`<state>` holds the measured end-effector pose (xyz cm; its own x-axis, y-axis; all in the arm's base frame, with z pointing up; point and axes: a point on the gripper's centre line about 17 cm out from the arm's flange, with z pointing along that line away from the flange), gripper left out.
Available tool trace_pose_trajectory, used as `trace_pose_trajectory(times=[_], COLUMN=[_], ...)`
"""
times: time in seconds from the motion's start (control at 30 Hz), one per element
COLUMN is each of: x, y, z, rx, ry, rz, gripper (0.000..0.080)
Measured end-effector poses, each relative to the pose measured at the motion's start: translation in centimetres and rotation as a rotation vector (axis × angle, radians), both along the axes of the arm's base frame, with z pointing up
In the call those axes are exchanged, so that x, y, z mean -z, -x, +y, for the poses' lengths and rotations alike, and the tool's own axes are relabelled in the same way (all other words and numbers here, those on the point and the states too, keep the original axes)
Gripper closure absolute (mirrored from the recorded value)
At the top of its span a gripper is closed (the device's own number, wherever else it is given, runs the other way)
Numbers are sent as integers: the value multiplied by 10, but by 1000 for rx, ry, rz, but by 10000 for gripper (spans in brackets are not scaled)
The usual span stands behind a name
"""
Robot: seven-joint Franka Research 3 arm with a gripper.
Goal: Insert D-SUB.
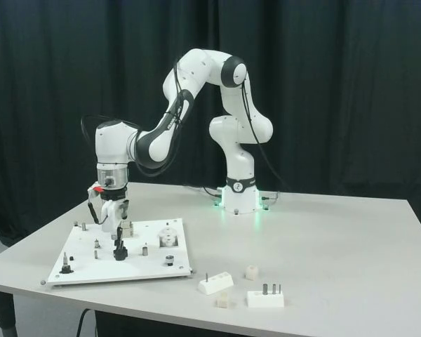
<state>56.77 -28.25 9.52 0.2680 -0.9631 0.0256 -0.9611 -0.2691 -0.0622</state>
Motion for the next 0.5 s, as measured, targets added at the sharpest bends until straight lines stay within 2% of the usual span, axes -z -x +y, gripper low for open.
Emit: trace_pose_trajectory(times=[0.5], x=[0], y=[-3], z=[1], rx=[13], ry=[-8], rz=[-7], gripper=[414])
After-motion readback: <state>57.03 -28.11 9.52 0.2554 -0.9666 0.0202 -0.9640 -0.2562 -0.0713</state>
